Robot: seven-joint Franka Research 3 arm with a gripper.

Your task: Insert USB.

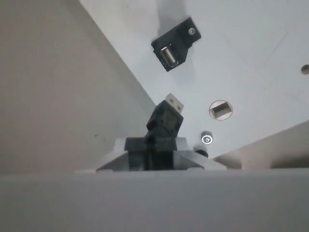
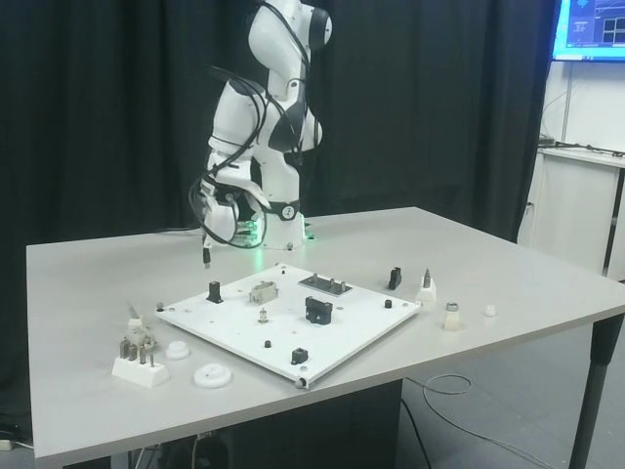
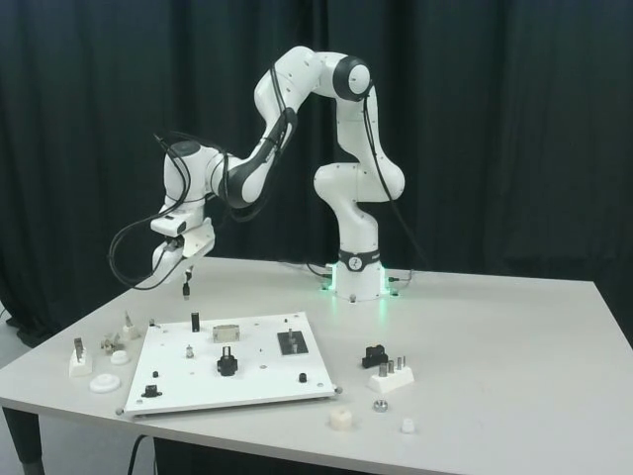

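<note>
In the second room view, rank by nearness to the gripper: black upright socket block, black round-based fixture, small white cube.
1. Black upright socket block, at the white board's far edge, closest to the gripper.
2. Black round-based fixture, mid-board.
3. Small white cube, by the grey table's front edge.

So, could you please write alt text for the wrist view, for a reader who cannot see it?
The robot's hand holds a black USB plug, tilted, above a white board. A black USB socket sits on the board further ahead, apart from the plug.
</note>
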